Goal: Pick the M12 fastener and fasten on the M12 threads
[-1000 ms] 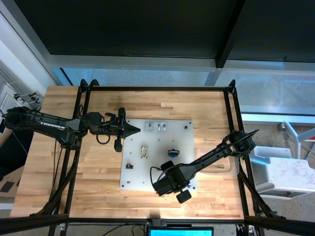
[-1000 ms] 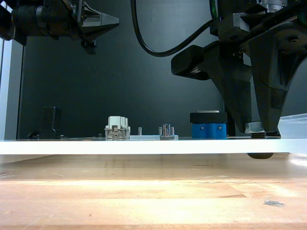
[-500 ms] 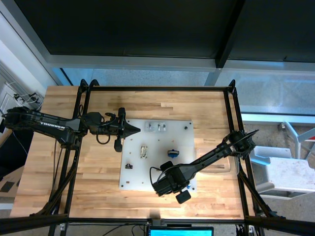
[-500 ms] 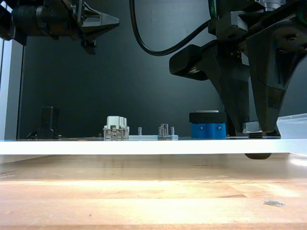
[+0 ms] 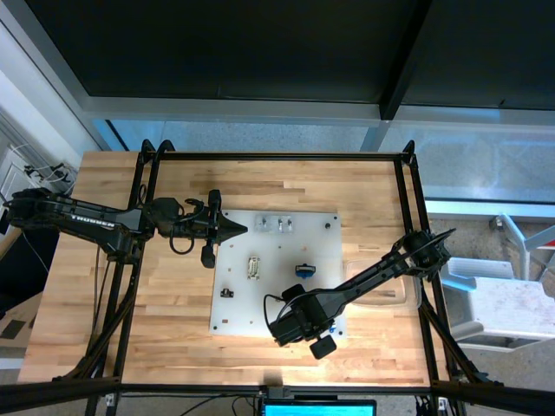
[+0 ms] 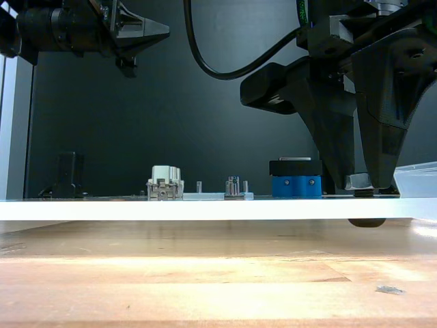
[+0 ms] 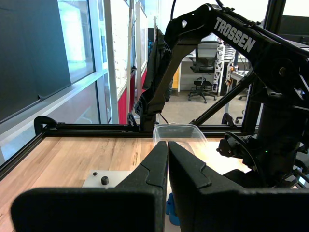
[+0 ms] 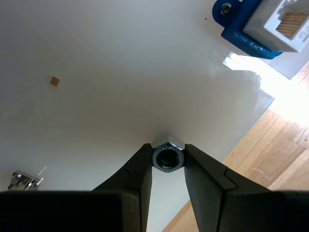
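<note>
Table (image 5: 173, 286), white board (image 5: 243, 295) at its middle. Left pincer (image 7: 167, 143) hung closed and empty over the board's far left corner. Right pincer (image 6: 363, 180) stood low at the board's near right edge, closed on the M12 nut (image 8: 167, 158), which sat between its fingertips over the stud (image 6: 362, 193). I judged the turn needs a level nut and light downward pressure. I could not tell whether the threads had engaged.
</note>
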You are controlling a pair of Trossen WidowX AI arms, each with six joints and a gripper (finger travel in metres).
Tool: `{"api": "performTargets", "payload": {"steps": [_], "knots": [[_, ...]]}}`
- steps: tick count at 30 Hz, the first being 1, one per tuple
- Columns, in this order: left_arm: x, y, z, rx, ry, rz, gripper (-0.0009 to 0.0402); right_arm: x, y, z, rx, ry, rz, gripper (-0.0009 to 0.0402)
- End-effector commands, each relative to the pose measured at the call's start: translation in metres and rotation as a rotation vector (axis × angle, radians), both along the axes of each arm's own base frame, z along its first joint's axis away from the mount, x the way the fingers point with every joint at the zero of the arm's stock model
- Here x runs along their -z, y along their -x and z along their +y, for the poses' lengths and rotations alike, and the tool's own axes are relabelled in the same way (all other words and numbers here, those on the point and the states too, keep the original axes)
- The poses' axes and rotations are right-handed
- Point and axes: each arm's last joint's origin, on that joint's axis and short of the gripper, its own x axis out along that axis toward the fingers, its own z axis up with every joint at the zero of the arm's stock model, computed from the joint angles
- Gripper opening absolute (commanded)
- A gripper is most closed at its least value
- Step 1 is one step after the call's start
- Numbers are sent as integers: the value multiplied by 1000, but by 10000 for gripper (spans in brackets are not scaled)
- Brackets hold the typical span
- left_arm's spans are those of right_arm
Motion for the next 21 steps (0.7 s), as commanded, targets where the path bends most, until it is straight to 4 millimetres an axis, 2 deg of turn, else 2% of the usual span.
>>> {"api": "performTargets", "payload": {"steps": [1,21], "knots": [[0,0,0,0,0,0,0,-1,1,-1,2,17,2,28],[0,0,0,0,0,0,0,-6,3,-2,2,20,4,28]]}}
